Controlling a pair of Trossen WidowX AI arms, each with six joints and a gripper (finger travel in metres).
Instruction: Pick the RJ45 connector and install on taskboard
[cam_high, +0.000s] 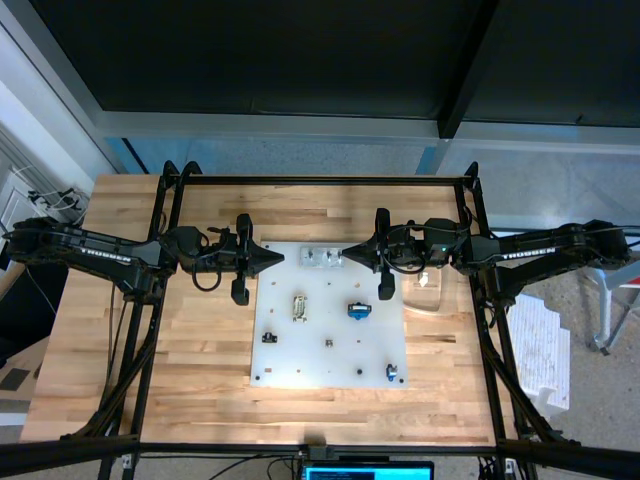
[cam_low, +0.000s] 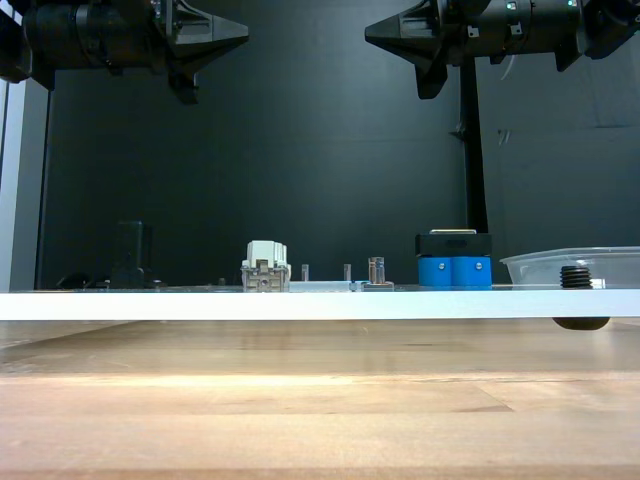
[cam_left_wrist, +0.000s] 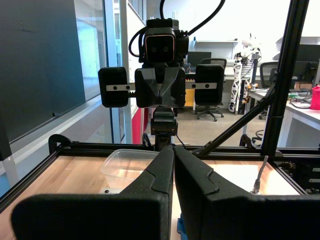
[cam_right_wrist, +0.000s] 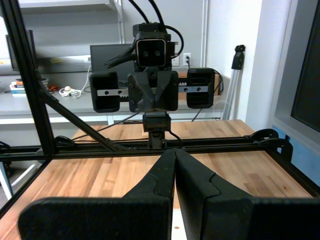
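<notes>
Parked high over the white board's (cam_high: 300, 350) far edge as if finished, my right gripper (cam_high: 347, 254), fingers pressed together on nothing, faces the likewise closed, empty left gripper (cam_high: 279, 258); the connector probably sits in the blue jack (cam_high: 392, 374), unconfirmed.

The connector could not be found: the pale shape (cam_high: 425, 280) in the clear tray (cam_high: 440, 297) and the top of the blue jack (cam_high: 391, 374) were too small to judge. The low view's upper edge cut off the left gripper (cam_low: 243, 38) and the right gripper (cam_low: 369, 35), both high up.
</notes>
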